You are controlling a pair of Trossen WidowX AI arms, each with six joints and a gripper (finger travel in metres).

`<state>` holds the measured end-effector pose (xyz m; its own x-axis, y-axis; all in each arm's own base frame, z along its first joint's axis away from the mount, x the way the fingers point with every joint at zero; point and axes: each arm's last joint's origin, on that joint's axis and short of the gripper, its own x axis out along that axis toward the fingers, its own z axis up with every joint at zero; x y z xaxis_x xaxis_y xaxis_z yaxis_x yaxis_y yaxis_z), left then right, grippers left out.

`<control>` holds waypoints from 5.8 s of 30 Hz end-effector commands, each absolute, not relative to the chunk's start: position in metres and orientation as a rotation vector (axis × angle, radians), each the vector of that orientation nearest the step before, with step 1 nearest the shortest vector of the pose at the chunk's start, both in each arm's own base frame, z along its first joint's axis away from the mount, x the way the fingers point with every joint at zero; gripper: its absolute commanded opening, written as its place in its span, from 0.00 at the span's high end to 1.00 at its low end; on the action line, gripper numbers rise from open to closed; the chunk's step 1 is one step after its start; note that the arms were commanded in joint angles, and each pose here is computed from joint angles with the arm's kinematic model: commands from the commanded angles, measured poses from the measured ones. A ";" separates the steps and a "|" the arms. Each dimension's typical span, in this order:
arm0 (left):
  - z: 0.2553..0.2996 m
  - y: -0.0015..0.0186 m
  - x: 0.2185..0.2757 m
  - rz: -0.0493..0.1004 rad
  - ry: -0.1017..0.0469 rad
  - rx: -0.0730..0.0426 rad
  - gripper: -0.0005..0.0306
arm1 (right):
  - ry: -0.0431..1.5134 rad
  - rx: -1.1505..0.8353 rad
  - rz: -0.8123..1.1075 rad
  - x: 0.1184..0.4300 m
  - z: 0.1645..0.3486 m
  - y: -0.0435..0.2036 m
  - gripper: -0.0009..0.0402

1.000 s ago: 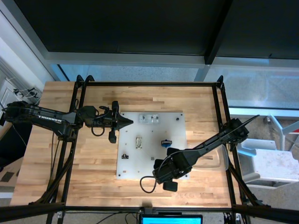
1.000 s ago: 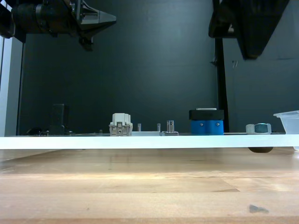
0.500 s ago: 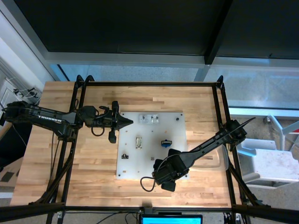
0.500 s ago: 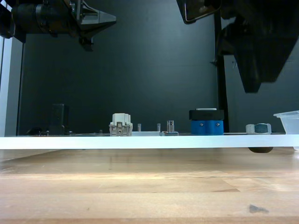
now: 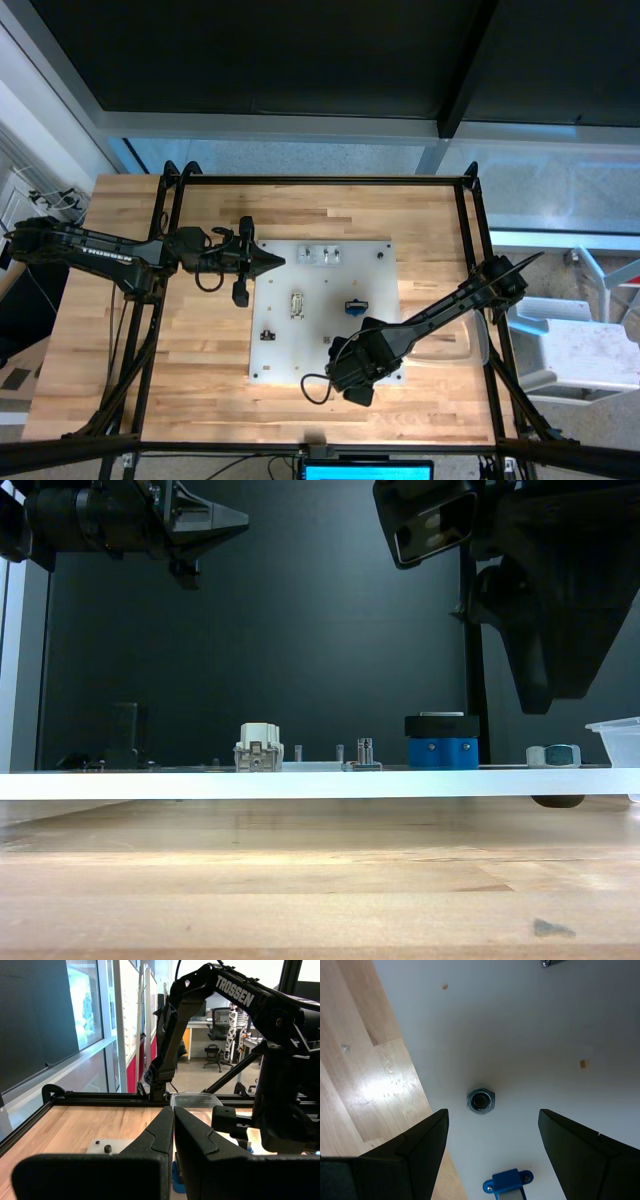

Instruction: Unfasten the M12 fastener and place in the container

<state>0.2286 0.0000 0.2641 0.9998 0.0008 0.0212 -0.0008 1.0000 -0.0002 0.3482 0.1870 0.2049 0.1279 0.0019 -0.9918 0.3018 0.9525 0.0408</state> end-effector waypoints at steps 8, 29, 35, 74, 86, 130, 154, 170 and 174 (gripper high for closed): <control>0.2641 0.0000 0.2286 0.000 -0.021 0.000 0.98 | 1.413 0.266 -0.215 0.348 0.192 0.187 0.37; 0.2641 0.0001 0.2286 0.001 -0.021 0.000 0.98 | 1.416 0.249 -0.236 0.351 0.178 0.188 0.43; 0.2641 0.0000 0.2286 0.000 -0.021 0.000 0.98 | 1.416 0.250 -0.234 0.351 0.178 0.188 0.60; 0.2640 0.0000 0.2286 0.000 -0.021 0.000 0.98 | 1.217 -0.932 0.828 0.354 0.180 0.191 0.92; 0.2641 0.0001 0.2286 0.001 -0.021 0.000 0.98 | 1.081 -1.254 1.089 0.353 0.181 0.191 0.92; 0.2642 0.0000 0.2285 0.000 -0.022 0.000 0.98 | 1.209 -0.841 0.709 0.336 0.218 0.190 0.49; 0.2641 0.0000 0.2286 0.000 -0.021 0.000 0.98 | 1.328 -0.008 0.291 0.335 0.218 0.195 0.98; 0.2641 0.0000 0.2286 0.000 -0.021 0.000 0.98 | 1.380 0.087 0.266 0.330 0.181 0.180 0.98; 0.2642 0.0000 0.2285 0.000 -0.022 0.000 0.98 | 1.369 0.080 0.262 0.331 0.182 0.180 0.98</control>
